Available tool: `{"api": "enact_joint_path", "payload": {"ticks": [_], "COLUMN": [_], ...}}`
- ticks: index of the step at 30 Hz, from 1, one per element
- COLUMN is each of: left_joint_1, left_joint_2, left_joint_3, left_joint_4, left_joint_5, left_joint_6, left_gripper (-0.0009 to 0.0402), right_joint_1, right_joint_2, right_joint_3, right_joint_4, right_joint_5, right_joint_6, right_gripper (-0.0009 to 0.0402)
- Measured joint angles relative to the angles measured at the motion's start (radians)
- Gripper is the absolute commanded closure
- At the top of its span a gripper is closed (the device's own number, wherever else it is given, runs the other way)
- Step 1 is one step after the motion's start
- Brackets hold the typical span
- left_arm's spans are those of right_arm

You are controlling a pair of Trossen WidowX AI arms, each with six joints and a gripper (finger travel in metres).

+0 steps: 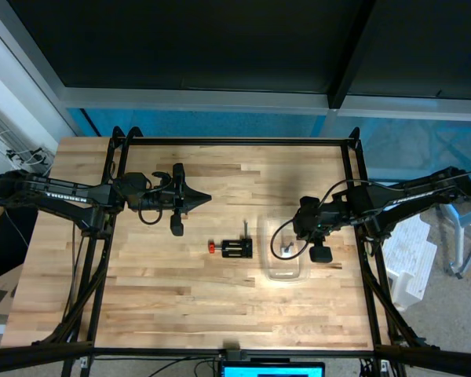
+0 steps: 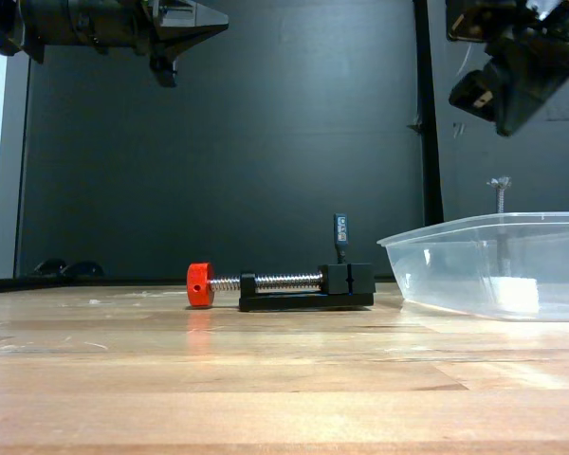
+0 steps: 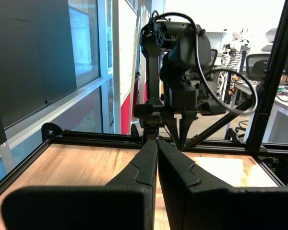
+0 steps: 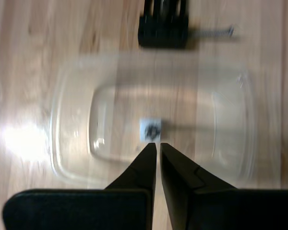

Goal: Pick the usb-c connector and install on the hub

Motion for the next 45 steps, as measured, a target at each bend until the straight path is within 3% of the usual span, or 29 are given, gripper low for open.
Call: {"api": "enact_joint_path", "payload": {"ticks": [8, 18, 22, 36, 45], "left_joint_1": [0.000, 0.000, 0.000, 0.000, 0.000], "left_joint_2": [0.000, 0.000, 0.000, 0.000, 0.000], "left_joint_3": [0.000, 0.000, 0.000, 0.000, 0.000], "left_joint_4": [0.000, 0.000, 0.000, 0.000, 0.000], "left_joint_5": [0.000, 0.000, 0.000, 0.000, 0.000], "left_joint_6": [0.000, 0.000, 0.000, 0.000, 0.000], "left_gripper": [0.0393, 0.0393, 0.0393, 0.0393, 0.0393], "right_joint_1": [0.007, 0.018, 0.023, 0.044, 0.054], "right_joint_2": [0.037, 0.157, 0.195, 0.319, 0.369], "right_joint_3": [0.000, 0.000, 0.000, 0.000, 0.000], "right_joint_4": [-0.030, -0.036, -0.021, 0.071, 0.111], "right_joint_5": [0.025, 0.028, 0.054, 0.051, 0.050], "right_joint_6": [0.076, 0.117, 0.118, 0.122, 0.123], "right_gripper": [0.0296, 0.0213, 0.0195, 0.0191, 0.0211]}}
